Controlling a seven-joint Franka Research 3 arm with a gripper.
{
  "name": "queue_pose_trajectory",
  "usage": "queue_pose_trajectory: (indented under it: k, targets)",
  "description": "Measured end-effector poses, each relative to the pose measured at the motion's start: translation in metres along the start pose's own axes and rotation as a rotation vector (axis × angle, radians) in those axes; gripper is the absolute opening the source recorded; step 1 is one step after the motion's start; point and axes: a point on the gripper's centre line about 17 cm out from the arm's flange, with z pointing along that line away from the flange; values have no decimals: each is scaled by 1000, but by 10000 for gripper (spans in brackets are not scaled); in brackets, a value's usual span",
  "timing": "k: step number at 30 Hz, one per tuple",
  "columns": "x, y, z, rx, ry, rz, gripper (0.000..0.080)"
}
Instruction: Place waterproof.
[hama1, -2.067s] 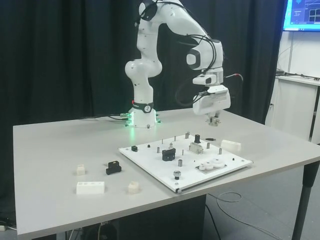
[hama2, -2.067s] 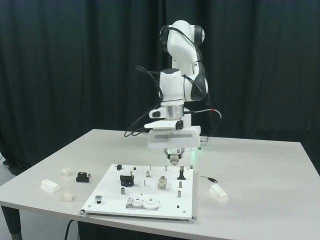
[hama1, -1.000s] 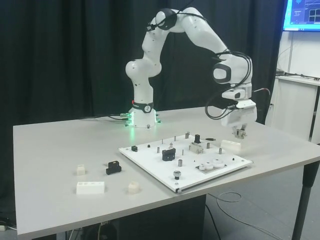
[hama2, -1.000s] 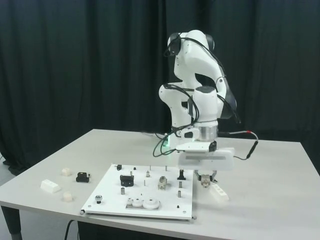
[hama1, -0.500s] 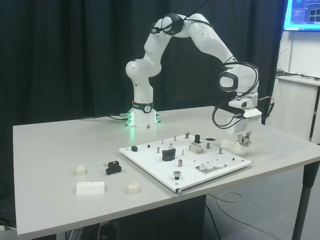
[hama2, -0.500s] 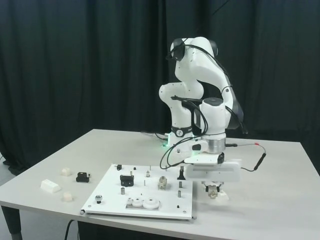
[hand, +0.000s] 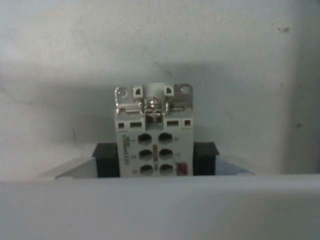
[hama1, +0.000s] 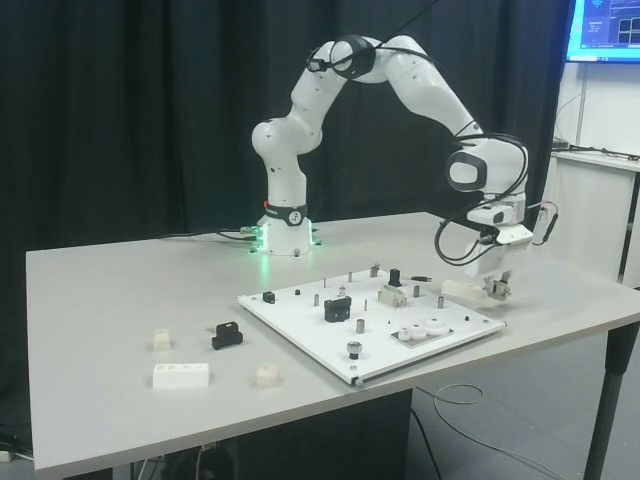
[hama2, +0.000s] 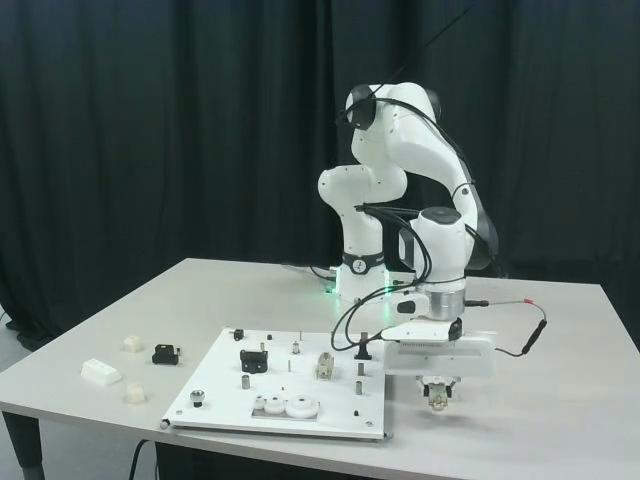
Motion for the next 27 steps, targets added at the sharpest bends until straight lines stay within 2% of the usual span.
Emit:
queue_pose_trajectory:
  k: [10,12,17,18,23,24,27]
  targets:
    - [2,-4,12,-6,-7,9,310]
    - [3,-5,13,-6,-6,8,335]
    - [5,-7,11,-4,-2,5,335]
    - [6,-8,10,-4,-2,5,583]
    - [9,-11,3,-3,-7,2,583]
    - [10,-11,2,-3,-8,1,753]
    - [10,-13,-3,-3,-18,0,753]
